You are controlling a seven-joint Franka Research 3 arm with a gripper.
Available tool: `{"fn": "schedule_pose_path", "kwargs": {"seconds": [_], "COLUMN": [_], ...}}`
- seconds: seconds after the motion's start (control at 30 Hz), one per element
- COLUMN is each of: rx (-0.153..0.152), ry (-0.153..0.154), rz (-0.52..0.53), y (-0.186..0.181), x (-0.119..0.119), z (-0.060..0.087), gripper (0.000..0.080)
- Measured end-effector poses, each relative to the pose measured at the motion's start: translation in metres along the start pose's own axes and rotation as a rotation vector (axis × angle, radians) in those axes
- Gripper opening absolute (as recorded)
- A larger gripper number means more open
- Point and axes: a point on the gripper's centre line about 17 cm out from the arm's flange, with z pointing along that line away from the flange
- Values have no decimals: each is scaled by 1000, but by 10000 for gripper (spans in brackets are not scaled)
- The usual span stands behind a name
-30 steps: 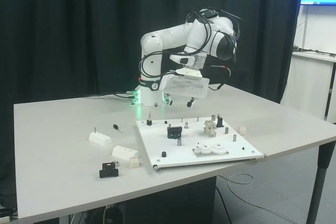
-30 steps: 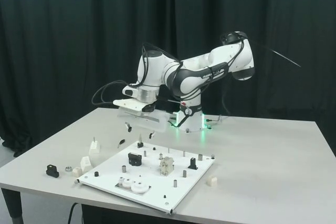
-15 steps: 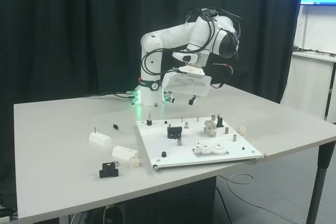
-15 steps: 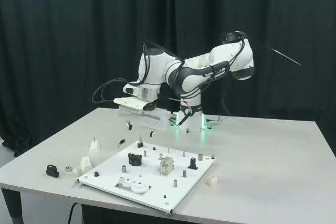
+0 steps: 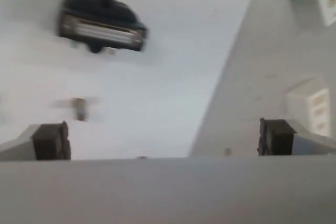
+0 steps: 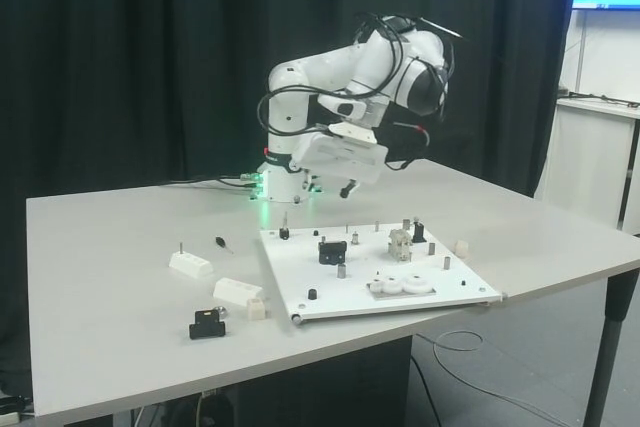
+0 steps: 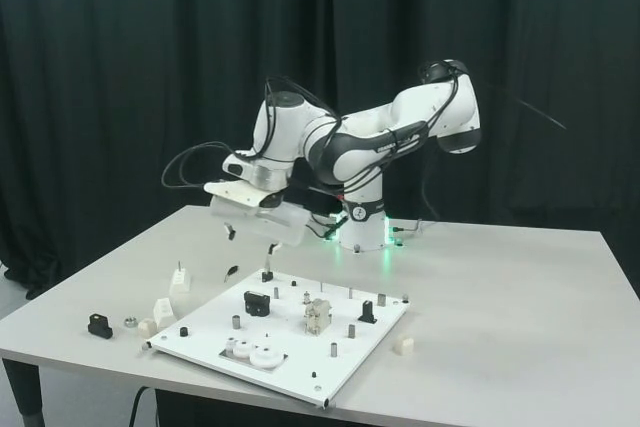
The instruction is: Pick square peg 1.
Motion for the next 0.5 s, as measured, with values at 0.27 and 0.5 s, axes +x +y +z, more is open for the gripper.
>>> {"fn": "schedule_pose_path", "kwargs": {"seconds": [0.27,0.5], "rx": [-34,-39], "ry": [-19,-38], "rz": [-120,-180], "y": [40,69], "x": [-11,-24], "z": [17,34], "gripper": [800,800]}}
